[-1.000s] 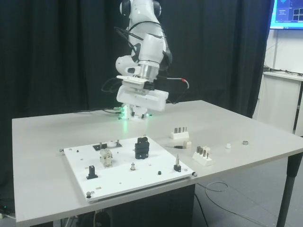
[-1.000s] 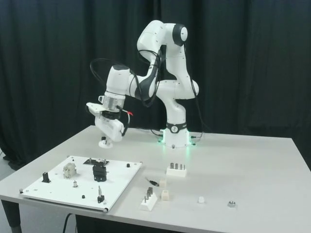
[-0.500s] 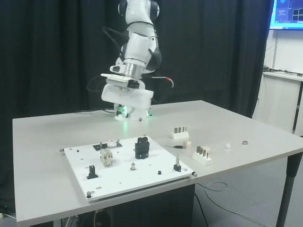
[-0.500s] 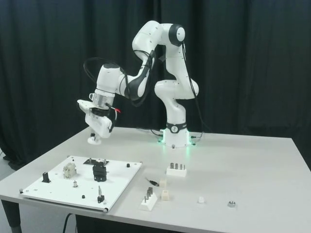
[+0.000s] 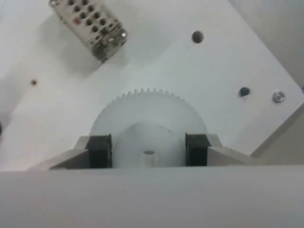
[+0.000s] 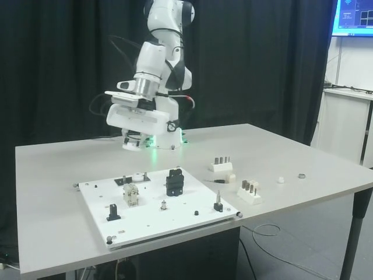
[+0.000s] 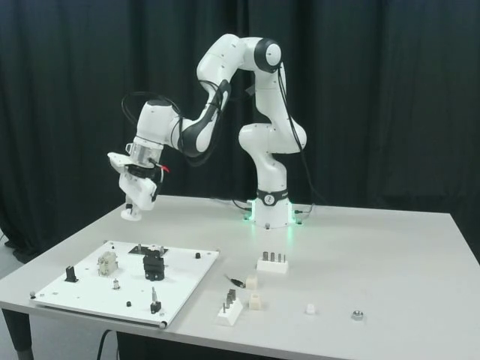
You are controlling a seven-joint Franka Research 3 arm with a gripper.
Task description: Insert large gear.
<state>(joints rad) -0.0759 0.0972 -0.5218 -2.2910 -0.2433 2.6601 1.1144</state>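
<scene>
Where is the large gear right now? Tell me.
The large gear is gripped in the hand, held in the air above the back edge of the white board, as both room views show.

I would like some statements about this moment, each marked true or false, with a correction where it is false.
1. The hand holds the large gear between its fingers. True.
2. The gear is already seated on the white board. False: it is held in the air above the board.
3. A black block stands on the board. True.
4. The hand hangs over the small white holders beside the board. False: it is at the board's far side, away from them.
</scene>
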